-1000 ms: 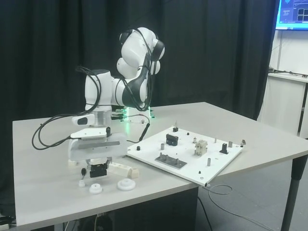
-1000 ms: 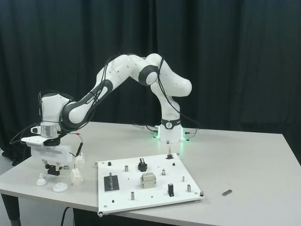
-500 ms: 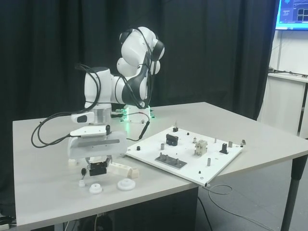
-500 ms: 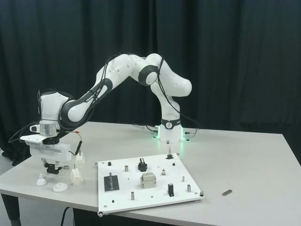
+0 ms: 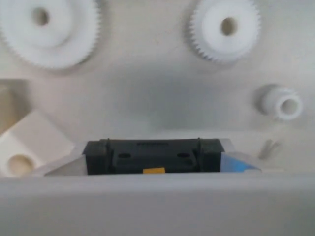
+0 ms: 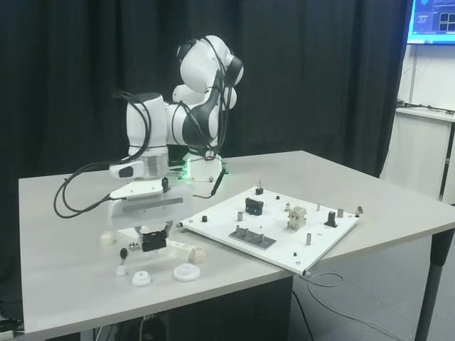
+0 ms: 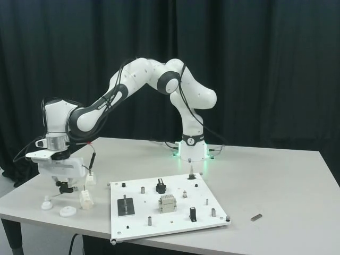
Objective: Insert D-SUB.
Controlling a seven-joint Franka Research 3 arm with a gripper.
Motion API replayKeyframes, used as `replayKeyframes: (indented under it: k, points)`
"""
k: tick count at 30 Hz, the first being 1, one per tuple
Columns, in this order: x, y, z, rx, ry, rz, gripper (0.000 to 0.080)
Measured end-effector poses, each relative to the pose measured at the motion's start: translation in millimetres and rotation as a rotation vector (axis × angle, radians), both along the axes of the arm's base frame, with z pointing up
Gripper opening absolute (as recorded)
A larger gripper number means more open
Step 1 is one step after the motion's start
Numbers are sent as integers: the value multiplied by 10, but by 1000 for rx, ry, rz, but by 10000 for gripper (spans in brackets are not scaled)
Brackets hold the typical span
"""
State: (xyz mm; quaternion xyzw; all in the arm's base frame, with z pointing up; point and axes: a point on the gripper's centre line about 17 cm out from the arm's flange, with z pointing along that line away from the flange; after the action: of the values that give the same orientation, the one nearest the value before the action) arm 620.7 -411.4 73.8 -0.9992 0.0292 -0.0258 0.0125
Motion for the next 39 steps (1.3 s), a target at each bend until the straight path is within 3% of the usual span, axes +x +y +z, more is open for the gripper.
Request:
replayKeyframes:
  k: [8, 14, 27, 39]
  points:
    - [-94, 371, 185, 87, 54, -64, 379]
    - [-192, 655, 338, 133, 98, -101, 379]
    - [-438, 1275, 585, 183, 171, -165, 379]
    - [-769, 1884, 696, 218, 229, -245, 379]
